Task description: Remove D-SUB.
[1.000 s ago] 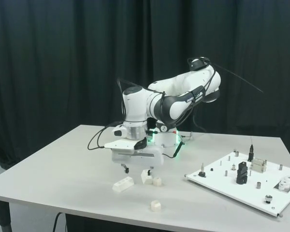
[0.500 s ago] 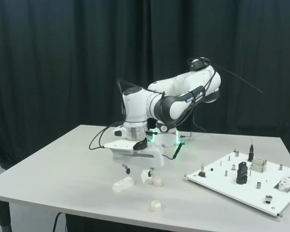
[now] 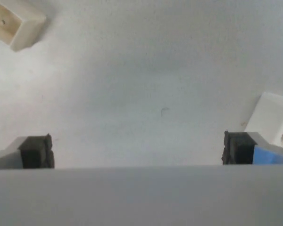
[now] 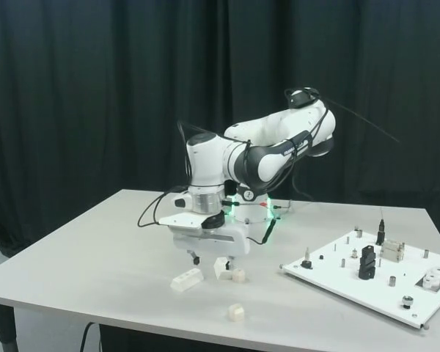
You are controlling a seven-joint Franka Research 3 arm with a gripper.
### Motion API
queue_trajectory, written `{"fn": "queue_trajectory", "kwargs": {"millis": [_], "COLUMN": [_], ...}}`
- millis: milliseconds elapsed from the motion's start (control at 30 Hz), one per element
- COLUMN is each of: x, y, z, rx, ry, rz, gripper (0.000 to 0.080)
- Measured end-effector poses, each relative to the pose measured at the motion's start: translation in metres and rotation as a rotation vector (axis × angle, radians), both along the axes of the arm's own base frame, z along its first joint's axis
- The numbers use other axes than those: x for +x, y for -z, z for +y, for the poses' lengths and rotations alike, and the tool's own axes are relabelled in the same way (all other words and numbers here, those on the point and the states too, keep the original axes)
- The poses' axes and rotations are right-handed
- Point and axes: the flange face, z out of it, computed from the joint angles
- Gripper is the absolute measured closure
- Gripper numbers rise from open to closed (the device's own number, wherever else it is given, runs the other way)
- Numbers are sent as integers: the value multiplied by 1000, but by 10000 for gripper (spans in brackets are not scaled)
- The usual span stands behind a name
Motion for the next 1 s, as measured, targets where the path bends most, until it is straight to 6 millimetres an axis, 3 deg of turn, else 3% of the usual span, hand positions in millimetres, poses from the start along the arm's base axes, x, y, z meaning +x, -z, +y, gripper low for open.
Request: {"fn": "queue_trajectory", "kwargs": {"millis": [233,433,1000], "x": [2,5,-3], "y": [-2,-6,-30], "z": [14,38,144], "rx": [17,28,51], "ry": [55,118,175], "rz": [-13,-20,-9], "gripper": [3,3,3]}}
